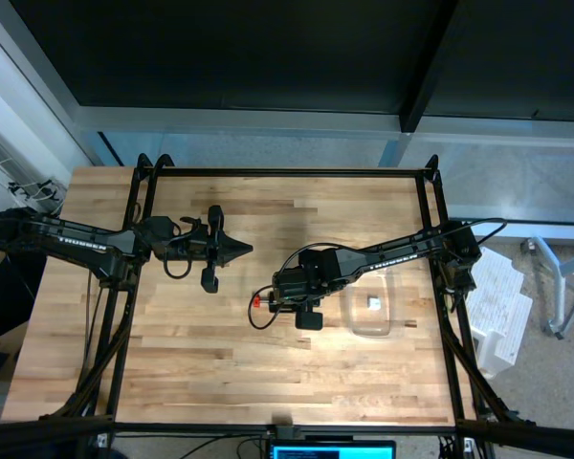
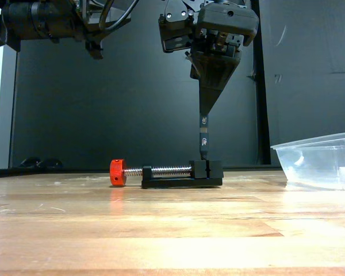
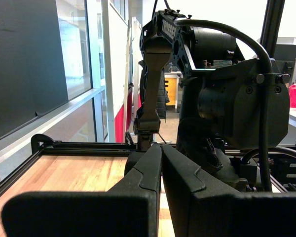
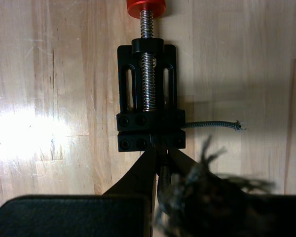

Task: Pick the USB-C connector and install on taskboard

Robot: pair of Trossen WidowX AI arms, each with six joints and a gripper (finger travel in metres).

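TROSSEN reads on the left arm [image 1: 72, 244]. I see the USB-C connector [image 2: 203, 138] upright, long axis vertical, tip down at the taskboard [image 2: 181, 176] right end and pinched by the right claw [image 2: 204, 112]. Left claw [image 1: 246, 250] pressed together, hovering over the bench [image 1: 220, 373], left of the taskboard.

I have the left arm [image 1: 67, 244] reaching in level from the left of the high view, left gripper [image 1: 247, 250] at centre-left pointing right, fingers pressed together. The right arm [image 1: 392, 253] stretches in to centre, wrist bent down, right gripper [image 2: 204, 112] vertical and pinching the connector [image 2: 203, 138].
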